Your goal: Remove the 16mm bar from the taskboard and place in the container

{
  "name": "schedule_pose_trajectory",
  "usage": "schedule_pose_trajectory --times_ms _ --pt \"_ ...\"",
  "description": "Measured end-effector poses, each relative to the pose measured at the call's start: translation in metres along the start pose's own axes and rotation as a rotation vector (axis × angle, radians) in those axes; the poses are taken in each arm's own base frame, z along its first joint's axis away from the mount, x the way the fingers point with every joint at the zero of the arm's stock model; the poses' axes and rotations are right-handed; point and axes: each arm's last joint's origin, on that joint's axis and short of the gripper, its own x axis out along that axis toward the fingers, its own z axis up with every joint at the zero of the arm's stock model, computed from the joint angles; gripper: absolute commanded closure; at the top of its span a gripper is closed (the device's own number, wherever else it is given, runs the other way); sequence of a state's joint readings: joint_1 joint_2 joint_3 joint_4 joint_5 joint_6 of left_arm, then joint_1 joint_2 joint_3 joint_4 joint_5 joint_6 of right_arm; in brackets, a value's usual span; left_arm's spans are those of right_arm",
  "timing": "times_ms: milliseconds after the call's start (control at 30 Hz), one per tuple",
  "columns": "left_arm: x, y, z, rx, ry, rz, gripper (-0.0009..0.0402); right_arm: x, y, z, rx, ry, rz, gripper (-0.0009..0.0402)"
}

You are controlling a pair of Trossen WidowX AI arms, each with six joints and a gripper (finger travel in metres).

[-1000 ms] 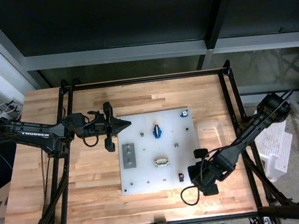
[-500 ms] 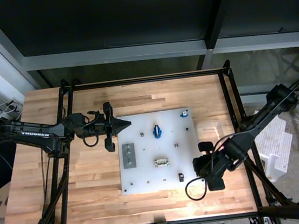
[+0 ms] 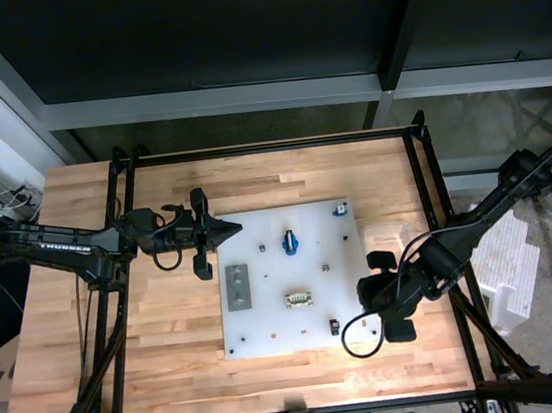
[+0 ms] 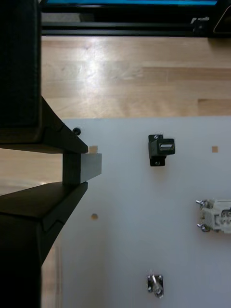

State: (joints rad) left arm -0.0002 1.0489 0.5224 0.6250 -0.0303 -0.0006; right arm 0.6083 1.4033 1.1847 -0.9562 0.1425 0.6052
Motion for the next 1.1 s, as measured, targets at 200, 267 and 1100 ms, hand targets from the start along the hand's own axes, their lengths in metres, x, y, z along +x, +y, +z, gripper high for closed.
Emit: schedule_pose_trajectory --times_ms 200,267,1100 --pt "0.000 0.000 0.000 0.000 0.000 0.000 0.0393 -0.007 -0.024 -0.014 0.026 0.025 -0.038 0.0384" --pt "0.000 0.000 0.000 0.000 0.000 0.000 0.0393 -0.009 -0.034 -0.019 0.044 0.025 -0.047 0.0384" --pt "0.000 0.000 0.000 0.000 0.000 0.000 0.0393 0.018 -0.100 -0.092 0.171 0.203 -0.073 0.0383"
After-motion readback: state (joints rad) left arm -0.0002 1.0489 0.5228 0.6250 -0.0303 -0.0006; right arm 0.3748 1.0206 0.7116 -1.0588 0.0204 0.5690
